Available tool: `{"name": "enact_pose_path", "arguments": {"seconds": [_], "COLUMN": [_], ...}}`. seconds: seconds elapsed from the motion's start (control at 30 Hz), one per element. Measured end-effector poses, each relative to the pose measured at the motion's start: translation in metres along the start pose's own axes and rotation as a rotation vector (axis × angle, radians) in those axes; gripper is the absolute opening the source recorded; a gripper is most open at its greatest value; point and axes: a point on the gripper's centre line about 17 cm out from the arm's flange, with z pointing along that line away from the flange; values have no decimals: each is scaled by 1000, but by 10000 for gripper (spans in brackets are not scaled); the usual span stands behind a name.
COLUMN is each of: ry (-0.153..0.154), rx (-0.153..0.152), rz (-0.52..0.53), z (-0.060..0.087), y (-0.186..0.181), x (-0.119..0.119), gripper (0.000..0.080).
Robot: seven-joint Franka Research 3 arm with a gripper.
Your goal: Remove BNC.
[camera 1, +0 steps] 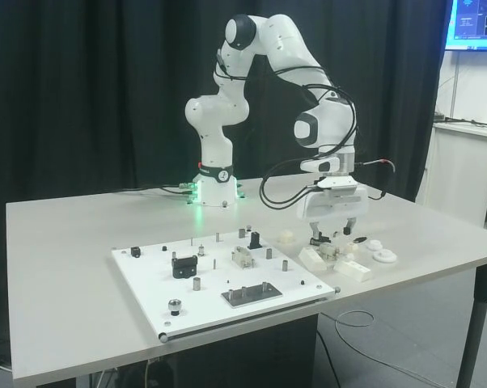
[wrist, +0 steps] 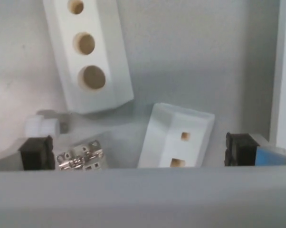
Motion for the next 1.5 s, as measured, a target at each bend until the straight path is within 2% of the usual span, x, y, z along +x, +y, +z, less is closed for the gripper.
{"name": "enact_pose_path", "arguments": {"seconds": [1.27,1.5], "ry": [16,15], "rx": [-14,-41], "rz": [1,-10], "z": [-2,-11], "y": [26,43], "x": [16,25], "gripper": [800,800]}}
